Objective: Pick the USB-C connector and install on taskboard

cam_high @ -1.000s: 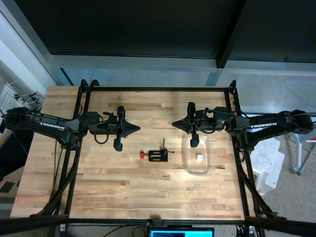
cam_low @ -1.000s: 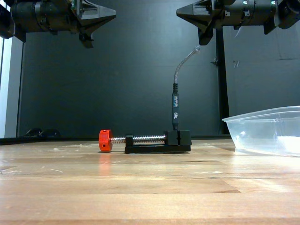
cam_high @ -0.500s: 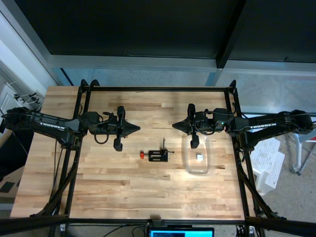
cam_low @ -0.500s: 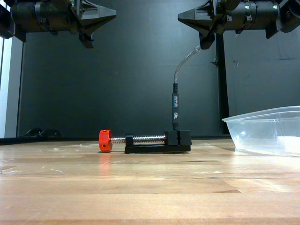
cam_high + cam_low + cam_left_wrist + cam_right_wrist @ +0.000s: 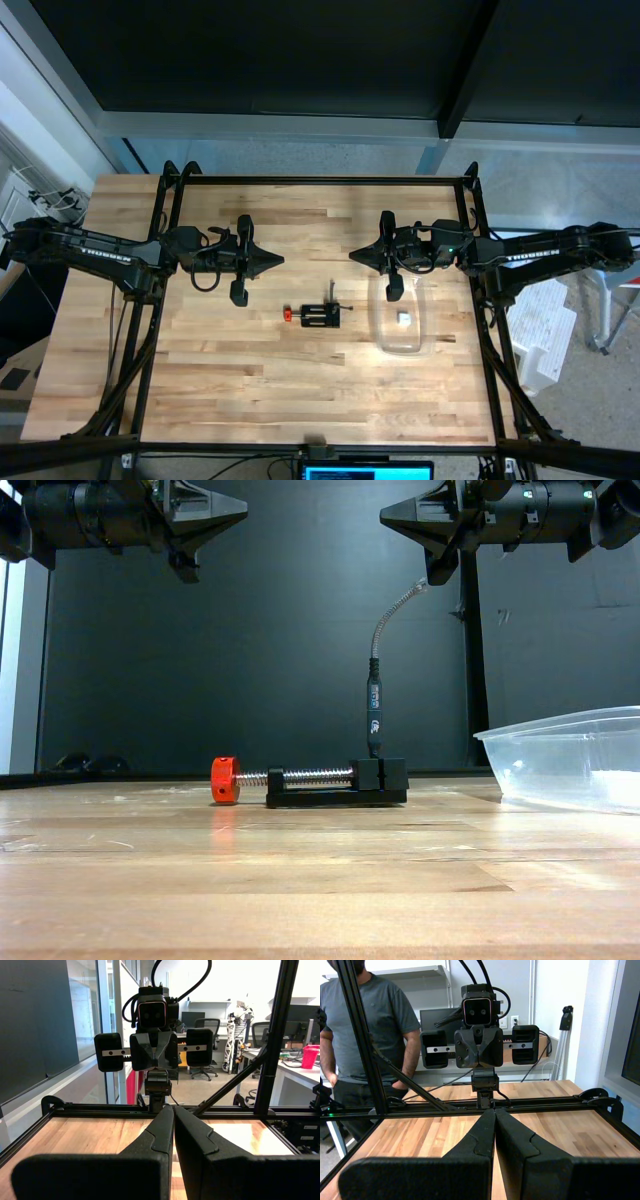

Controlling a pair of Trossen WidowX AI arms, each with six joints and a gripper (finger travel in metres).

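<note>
— Black taskboard: spotted?
— Yes. Lies flat on the wooden table, between the two arms, with the red-orange knob turned toward the left arm.
— And the USB-C connector?
— Stands upright in the block's end opposite the knob. Carries a silvery flexible cable curving upward.
— Left gripper?
— Hangs high over the table, left of the block and well apart from it. Fingers pressed together.
— Right gripper?
— Hangs equally high on the right, facing the left one. Fingers together too.
— Anything else?
— Clear plastic tray, just right of the block. Holds a small white square piece.
</note>
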